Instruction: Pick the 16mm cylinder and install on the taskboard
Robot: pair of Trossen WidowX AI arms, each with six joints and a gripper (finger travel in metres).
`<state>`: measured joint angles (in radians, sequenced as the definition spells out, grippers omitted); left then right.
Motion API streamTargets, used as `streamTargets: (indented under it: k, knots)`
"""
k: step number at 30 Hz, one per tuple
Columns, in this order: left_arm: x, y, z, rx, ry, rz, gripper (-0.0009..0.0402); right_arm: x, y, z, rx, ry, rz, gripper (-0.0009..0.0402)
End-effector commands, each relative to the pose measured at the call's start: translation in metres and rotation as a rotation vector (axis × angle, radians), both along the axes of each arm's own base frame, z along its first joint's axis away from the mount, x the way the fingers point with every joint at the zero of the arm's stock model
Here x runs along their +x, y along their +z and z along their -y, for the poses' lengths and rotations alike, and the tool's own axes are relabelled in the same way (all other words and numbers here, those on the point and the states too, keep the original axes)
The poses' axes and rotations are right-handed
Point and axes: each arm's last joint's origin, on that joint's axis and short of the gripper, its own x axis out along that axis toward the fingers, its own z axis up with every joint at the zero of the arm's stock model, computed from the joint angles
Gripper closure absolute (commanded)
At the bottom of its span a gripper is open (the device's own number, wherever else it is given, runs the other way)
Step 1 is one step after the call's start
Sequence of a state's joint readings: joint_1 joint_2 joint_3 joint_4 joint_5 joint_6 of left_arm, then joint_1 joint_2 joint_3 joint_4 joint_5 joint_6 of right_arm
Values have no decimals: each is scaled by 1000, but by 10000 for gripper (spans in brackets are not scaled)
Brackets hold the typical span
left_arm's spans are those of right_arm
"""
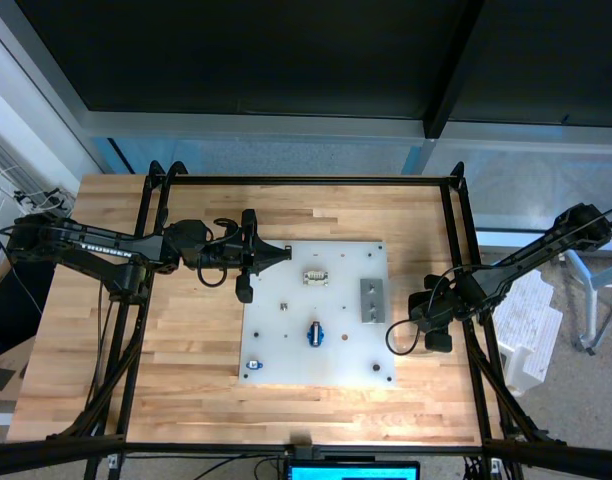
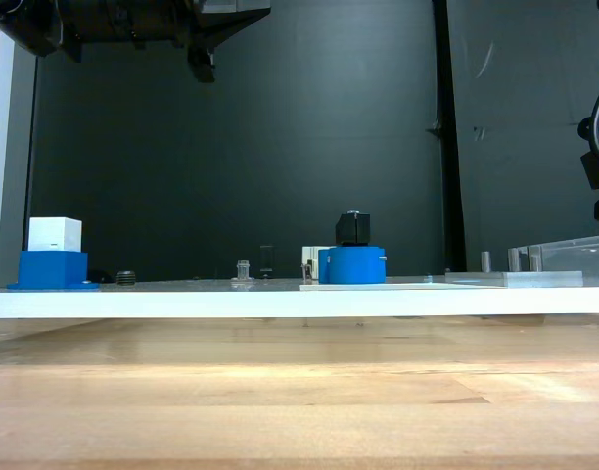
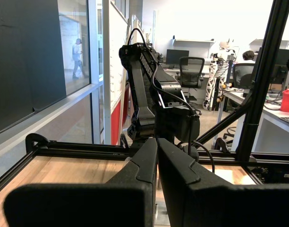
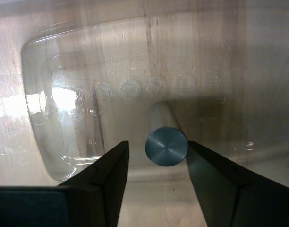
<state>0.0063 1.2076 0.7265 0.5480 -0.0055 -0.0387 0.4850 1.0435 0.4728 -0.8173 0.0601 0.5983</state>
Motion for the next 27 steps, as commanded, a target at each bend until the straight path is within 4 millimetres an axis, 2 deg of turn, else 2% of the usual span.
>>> streamTargets:
  k: [1, 16, 25, 27]
  knots:
    - [0, 0, 0, 0, 0, 0, 392, 0, 0, 0, 1, 1, 1, 262]
    - [0, 0, 0, 0, 0, 0, 392, 0, 0, 0, 1, 2, 0, 357]
    - [0, 0, 0, 0, 0, 0, 392, 0, 0, 0, 1, 2, 0, 394]
    - [0, 0, 0, 0, 0, 0, 392, 0, 0, 0, 1, 2, 0, 392]
